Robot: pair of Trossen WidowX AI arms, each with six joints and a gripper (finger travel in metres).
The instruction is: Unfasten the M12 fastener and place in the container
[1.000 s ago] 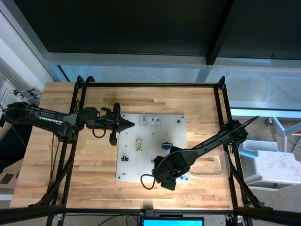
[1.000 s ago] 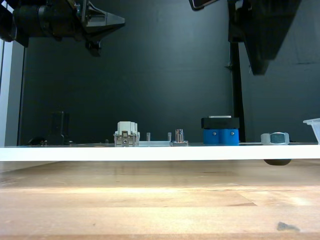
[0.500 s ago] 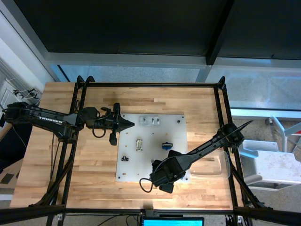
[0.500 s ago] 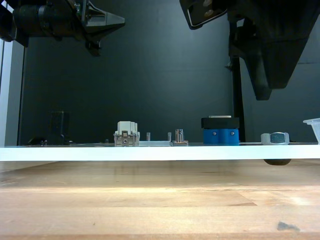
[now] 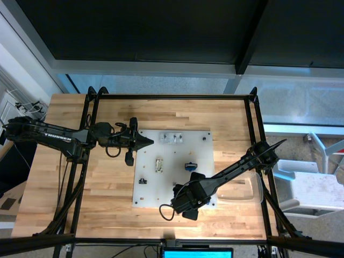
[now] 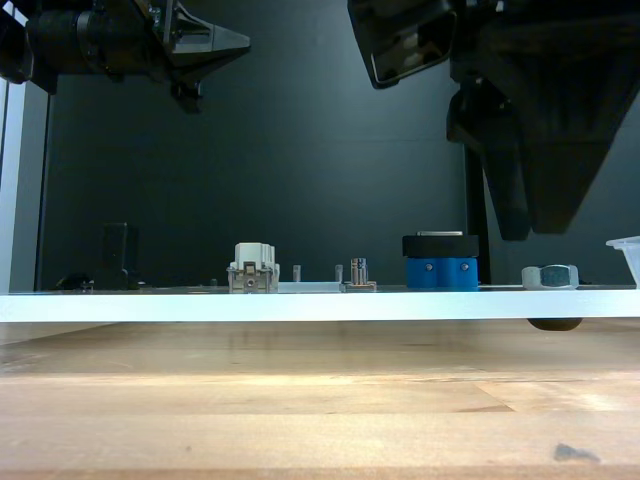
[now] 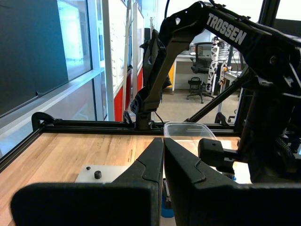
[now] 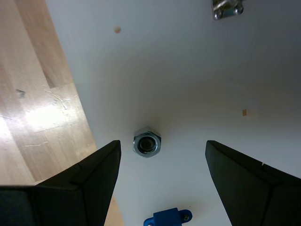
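- Progress: early. The M12 nut (image 8: 147, 142) sits on its stud on the white board (image 5: 171, 180), near the near right edge. The right wrist view shows a dark core inside the hex. In the low view no ribs show beneath it, so it looks run fully down.
- The container (image 5: 258, 188) lies just off the board's right edge. The right arm crosses over part of it. The part in view shows no nut in it.
- Done so far, by my reading: approach and line-up only. Left to do: descend, close on the nut, unscrew it, lift it off, carry it right, drop it in the tray.
- Right gripper (image 8: 162, 147): fingers spread wide, holding nothing. The nut lies on the board between them, somewhat nearer one finger (image 8: 96, 176) than the other.
- Right arm pose: reaches in from the right edge on a diagonal, forearm sloping down across the tray's corner. The wrist is turned down so the gripper looks straight at the board. In the low view the fingertips hang clearly above the nut, apart from it.
- Judgement: a slight sideways correction to centre the nut, then a straight drop.
- Left gripper (image 7: 163, 157): fingers pressed together, empty. It hovers high over the board's far left edge and points inward, well apart from the nut. It looks parked.
- Also on the board: a blue block (image 6: 440, 266) just beyond the nut and a grey connector (image 6: 252, 271) mid-board.
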